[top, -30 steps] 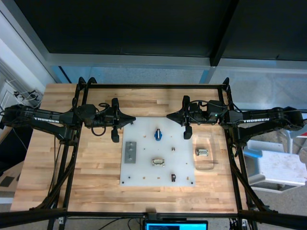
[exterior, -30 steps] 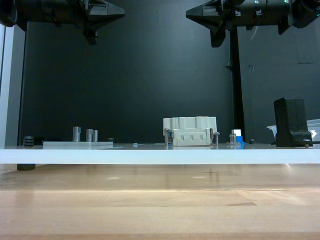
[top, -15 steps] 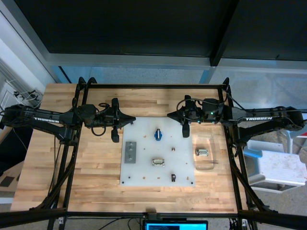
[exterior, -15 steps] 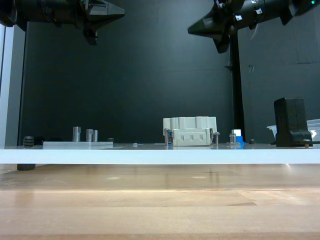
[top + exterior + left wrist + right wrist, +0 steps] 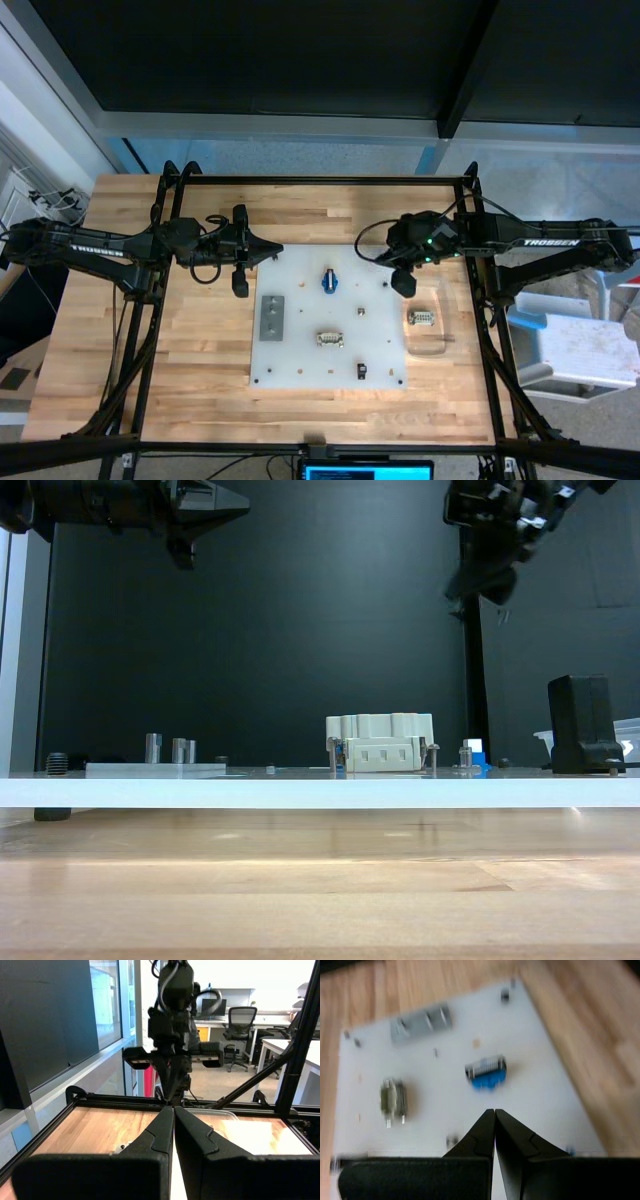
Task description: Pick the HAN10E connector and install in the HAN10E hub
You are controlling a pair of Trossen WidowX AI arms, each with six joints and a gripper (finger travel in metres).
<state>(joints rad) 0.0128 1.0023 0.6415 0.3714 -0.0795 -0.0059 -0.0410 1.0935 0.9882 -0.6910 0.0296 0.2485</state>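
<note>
The HAN10E connector (image 5: 420,318), a small pale grey block, lies in a clear tray (image 5: 431,348) to the right of the white board. The HAN10E hub (image 5: 329,340) (image 5: 380,744) (image 5: 393,1100) stands upright on the board's near middle. My right gripper (image 5: 365,254) (image 5: 495,1111) hangs high over the board's far right part, tilted down, its fingers shut on nothing; the connector is nearer and to its right. My left gripper (image 5: 276,248) (image 5: 173,1108) hovers shut and empty at the board's far left corner.
On the white board (image 5: 300,370) also sit a blue plug (image 5: 329,281) (image 5: 486,1074), a dark grey plate (image 5: 271,316) (image 5: 422,1022) and a small black block (image 5: 361,372) (image 5: 583,725). A black frame rail (image 5: 320,181) borders the wooden table.
The right arm's wrist has pitched down and drawn back to the right, toward the tray side. Left arm, connector and hub are where they were.
</note>
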